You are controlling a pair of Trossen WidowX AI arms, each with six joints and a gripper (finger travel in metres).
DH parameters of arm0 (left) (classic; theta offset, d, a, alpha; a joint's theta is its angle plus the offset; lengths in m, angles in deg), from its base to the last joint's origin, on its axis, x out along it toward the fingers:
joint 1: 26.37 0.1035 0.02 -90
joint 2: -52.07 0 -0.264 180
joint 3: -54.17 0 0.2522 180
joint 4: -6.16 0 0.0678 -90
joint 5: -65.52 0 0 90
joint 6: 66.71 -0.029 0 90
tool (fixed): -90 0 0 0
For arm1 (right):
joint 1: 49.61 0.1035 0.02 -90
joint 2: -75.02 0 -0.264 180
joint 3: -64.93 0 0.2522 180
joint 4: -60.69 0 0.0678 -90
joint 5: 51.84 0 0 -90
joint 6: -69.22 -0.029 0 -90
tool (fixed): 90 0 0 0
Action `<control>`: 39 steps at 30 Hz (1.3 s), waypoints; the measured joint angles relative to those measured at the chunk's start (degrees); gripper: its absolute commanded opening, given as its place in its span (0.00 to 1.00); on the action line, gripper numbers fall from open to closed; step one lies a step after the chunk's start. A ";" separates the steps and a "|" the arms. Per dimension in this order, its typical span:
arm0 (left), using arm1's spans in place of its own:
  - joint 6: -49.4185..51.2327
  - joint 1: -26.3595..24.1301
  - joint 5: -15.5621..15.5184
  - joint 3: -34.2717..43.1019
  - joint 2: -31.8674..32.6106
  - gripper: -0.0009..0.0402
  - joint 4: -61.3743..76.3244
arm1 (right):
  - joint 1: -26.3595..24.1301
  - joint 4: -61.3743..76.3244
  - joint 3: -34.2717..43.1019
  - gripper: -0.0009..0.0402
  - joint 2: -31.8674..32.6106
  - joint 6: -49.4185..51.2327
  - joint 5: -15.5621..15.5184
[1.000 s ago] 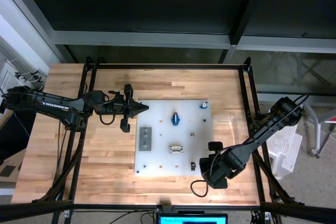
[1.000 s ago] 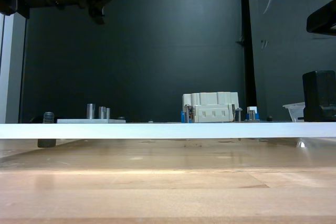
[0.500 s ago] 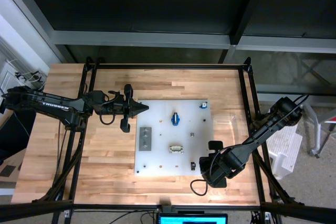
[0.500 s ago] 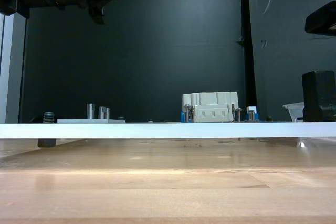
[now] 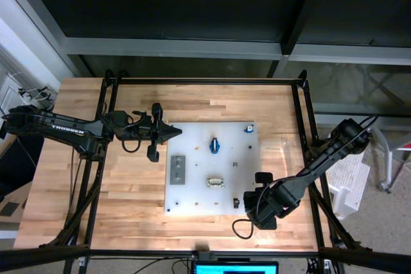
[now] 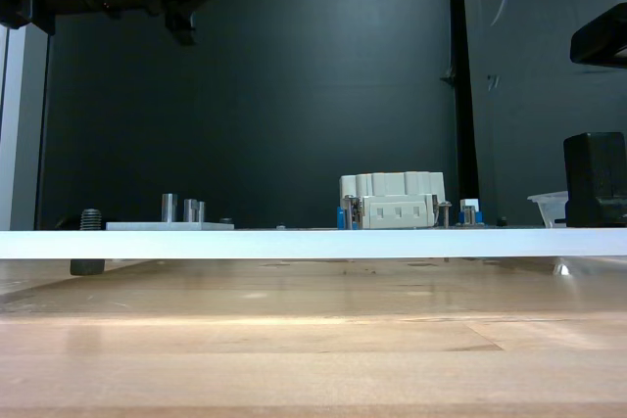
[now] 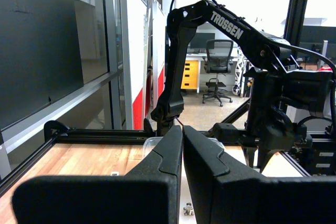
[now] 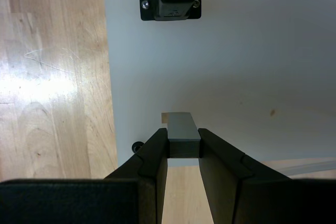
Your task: Pick the 16mm bar and install on taskboard
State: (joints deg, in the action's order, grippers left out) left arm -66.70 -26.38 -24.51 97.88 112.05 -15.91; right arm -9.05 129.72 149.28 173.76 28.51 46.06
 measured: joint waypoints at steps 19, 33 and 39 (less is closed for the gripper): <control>0.00 0.00 0.00 -0.02 0.00 0.02 0.00 | 0.44 -0.66 -0.15 0.03 0.26 -0.37 -0.72; 0.00 0.00 0.00 0.00 0.00 0.02 0.00 | 0.55 -1.51 -0.76 0.03 1.03 -0.26 -0.17; 0.00 0.00 0.00 0.00 0.00 0.02 -0.02 | 0.59 -2.29 -1.07 0.03 2.14 -0.26 0.02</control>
State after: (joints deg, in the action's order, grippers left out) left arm -66.70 -26.38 -24.51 97.88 112.05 -15.94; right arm -8.46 127.42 148.20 175.90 28.25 46.08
